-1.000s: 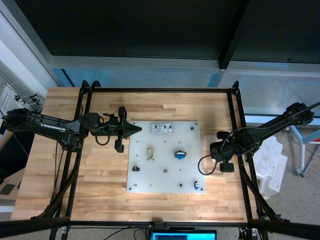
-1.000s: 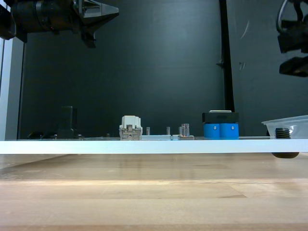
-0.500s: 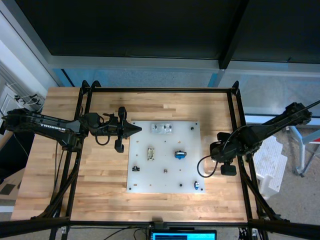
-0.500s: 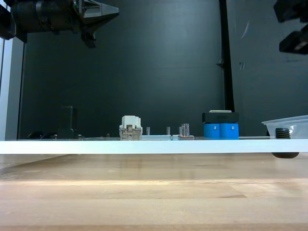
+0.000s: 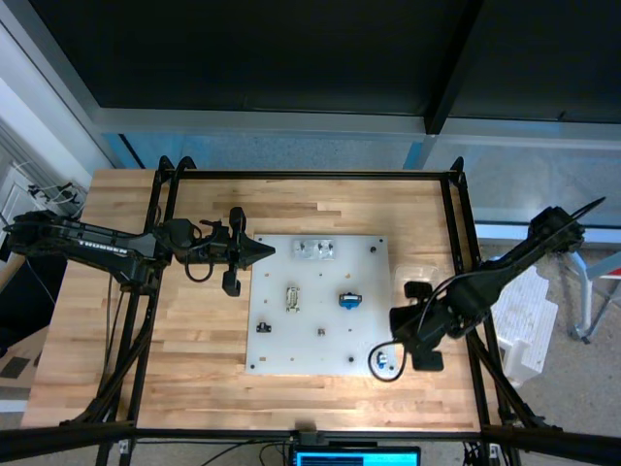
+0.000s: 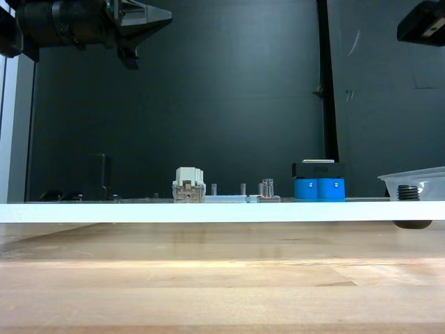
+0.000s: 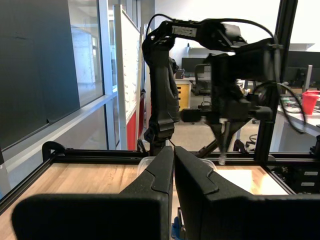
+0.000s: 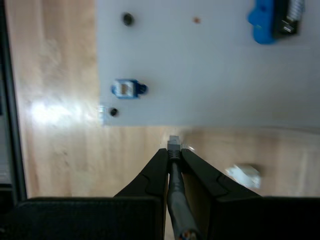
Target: Pick the RJ45 connector and install on taskboard
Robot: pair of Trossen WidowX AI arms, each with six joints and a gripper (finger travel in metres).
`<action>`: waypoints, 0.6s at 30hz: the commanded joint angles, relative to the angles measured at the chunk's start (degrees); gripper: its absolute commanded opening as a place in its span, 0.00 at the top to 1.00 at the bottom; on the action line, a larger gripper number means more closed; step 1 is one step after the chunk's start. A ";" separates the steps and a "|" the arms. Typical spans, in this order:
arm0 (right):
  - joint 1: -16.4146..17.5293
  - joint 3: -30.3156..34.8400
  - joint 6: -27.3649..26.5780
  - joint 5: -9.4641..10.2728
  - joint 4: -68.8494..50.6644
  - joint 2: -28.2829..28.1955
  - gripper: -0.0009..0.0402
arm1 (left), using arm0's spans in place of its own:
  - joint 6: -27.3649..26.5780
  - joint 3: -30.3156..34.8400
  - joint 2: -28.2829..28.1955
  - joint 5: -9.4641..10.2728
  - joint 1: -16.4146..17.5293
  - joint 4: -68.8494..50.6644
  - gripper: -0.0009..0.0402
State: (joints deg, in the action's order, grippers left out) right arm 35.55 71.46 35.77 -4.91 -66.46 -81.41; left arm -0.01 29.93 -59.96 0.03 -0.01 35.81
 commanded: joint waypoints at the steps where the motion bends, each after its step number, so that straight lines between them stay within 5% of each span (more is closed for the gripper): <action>1: 0.52 1.90 0.31 -0.04 1.09 -2.69 0.98 | 0.00 0.02 -0.02 0.00 0.02 0.02 0.98; 18: 2.32 4.04 1.11 0.42 6.25 -11.26 0.98 | 0.00 0.02 -0.02 0.00 0.02 0.04 0.98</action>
State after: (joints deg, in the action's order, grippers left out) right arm 37.76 75.13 37.01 -4.43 -60.29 -92.29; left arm -0.01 29.93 -59.99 0.03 -0.01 35.83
